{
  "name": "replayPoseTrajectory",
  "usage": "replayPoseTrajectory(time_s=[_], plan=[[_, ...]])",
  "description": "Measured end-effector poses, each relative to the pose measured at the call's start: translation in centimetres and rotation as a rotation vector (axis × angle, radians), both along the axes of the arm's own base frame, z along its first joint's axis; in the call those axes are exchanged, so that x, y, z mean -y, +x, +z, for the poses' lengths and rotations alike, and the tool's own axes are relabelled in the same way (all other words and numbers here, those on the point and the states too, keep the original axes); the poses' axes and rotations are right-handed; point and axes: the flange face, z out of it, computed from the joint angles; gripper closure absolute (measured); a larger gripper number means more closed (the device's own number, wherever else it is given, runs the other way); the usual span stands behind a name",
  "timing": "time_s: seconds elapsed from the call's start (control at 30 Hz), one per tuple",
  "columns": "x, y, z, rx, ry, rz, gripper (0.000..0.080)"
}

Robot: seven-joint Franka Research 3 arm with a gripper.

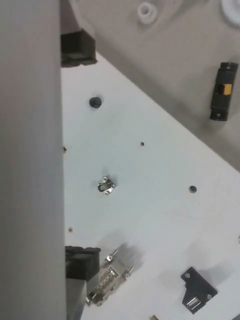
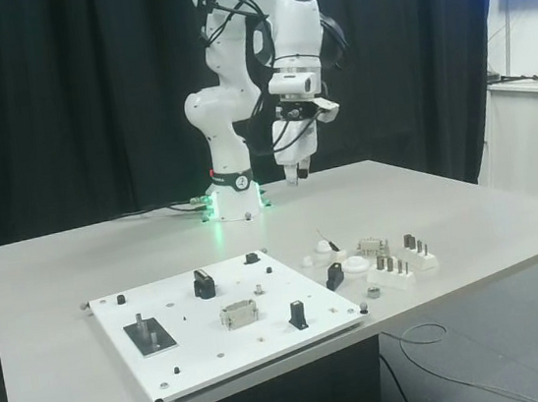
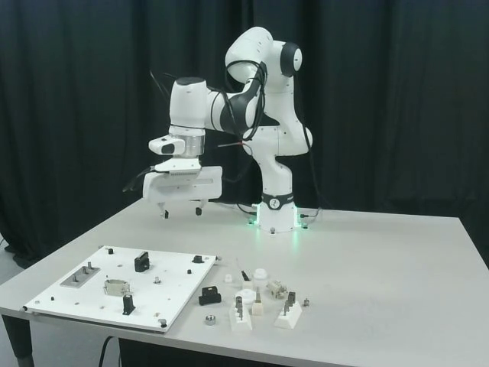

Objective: Pick D-SUB.

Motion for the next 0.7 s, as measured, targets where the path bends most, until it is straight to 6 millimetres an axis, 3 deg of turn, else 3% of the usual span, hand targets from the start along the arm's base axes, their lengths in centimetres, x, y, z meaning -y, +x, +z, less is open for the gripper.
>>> replayPoseTrajectory(time_s=[0.7], plan=[[-2.2, 0.6, -1.3, -0.027, 0.009, 0.098, 0.0003]])
